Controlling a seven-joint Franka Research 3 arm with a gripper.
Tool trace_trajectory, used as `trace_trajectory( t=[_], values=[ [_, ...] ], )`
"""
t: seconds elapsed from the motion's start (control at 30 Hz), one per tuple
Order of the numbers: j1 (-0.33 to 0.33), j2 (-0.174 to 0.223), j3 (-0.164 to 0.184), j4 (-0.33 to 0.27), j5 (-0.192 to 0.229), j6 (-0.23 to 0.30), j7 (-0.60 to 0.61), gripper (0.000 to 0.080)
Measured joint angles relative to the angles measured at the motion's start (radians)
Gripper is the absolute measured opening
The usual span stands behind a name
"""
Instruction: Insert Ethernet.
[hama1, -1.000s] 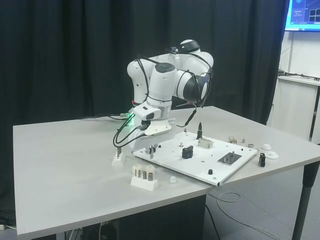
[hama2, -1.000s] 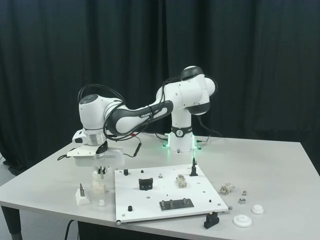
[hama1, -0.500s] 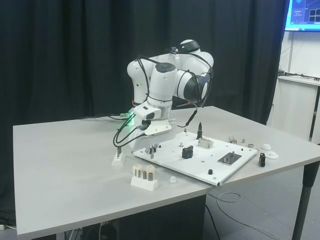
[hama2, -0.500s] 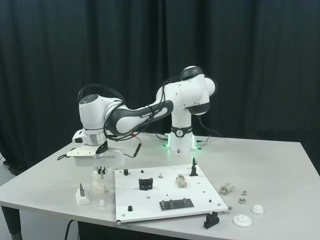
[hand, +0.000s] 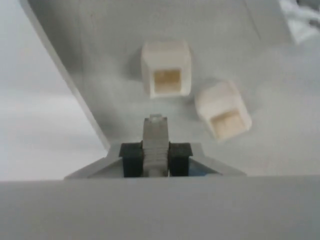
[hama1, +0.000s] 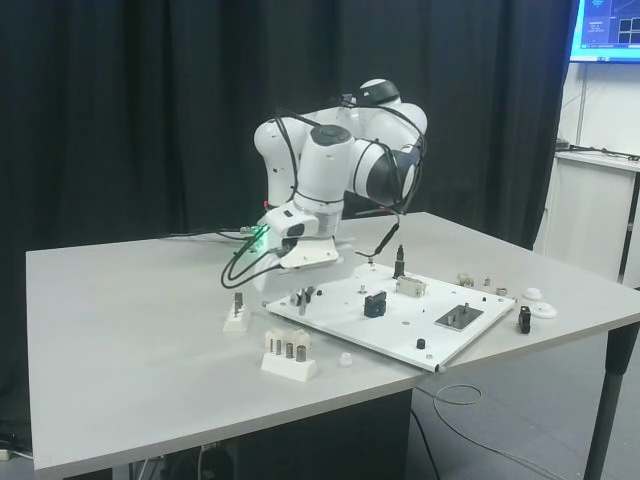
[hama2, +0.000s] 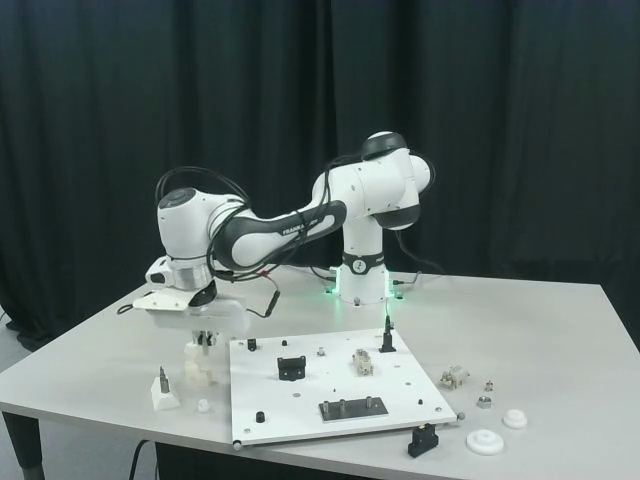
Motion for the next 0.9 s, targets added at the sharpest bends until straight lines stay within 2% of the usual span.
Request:
trace_trajectory(
  t=[0.3,0.5,0.67,0.9],
  values=[
    [0.008,0.0,-0.041,-0.023,-0.039,-0.09,0.054,0.0102],
    [0.029,-0.001,-0.07,-0.068,-0.057,-0.143,0.057,0.0102],
    [0.062,-0.001,-0.087,-0.131,-0.063,-0.156,0.057,0.0102],
    [0.128,-0.007,-0.099,-0.239,-0.061,-0.143,0.053,0.0102]
  ],
)
